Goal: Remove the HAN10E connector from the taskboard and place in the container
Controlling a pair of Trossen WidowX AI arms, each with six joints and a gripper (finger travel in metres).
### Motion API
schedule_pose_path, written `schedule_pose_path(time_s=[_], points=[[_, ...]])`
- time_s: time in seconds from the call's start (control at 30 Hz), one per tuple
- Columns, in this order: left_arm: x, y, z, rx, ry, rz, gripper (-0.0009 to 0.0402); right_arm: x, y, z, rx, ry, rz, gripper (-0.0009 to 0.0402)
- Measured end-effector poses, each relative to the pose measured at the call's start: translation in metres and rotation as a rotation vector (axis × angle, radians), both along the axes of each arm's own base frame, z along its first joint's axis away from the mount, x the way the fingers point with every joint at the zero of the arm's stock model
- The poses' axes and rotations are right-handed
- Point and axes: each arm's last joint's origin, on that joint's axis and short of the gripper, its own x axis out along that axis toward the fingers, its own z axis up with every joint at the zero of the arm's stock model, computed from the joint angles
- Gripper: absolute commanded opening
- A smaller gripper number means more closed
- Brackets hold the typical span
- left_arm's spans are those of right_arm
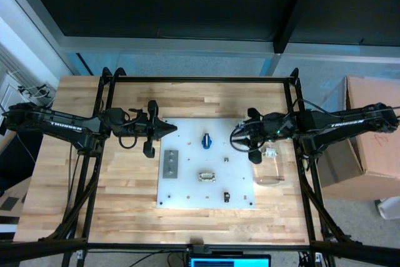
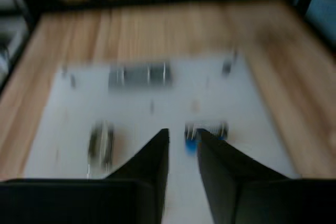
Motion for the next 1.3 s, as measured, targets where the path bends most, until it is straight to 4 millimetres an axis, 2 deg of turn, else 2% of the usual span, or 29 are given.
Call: schedule_pose_path(time_s=[0.07, 0.17, 0.37, 1.3], points=[[0.0, 0.0, 0.0, 0.0, 0.0, 0.0, 0.0, 0.003, -0.005, 0.001, -0.001, -0.11, -0.02, -0.0004], [0.0, 0.0, 0.0, 0.0, 0.0, 0.0, 0.0, 0.005, -0.011, -0.003, -0.004, -0.255, -0.015, 0.0006], [0.0, 0.0, 0.0, 0.0, 0.0, 0.0, 0.0, 0.005, -0.023, -0.012, 0.011, -0.468, 0.019, 0.0], [0.0, 0.0, 0.0, 0.0, 0.0, 0.0, 0.0, 0.005, -0.027, -0.02, 0.016, -0.457, 0.044, 0.0]])
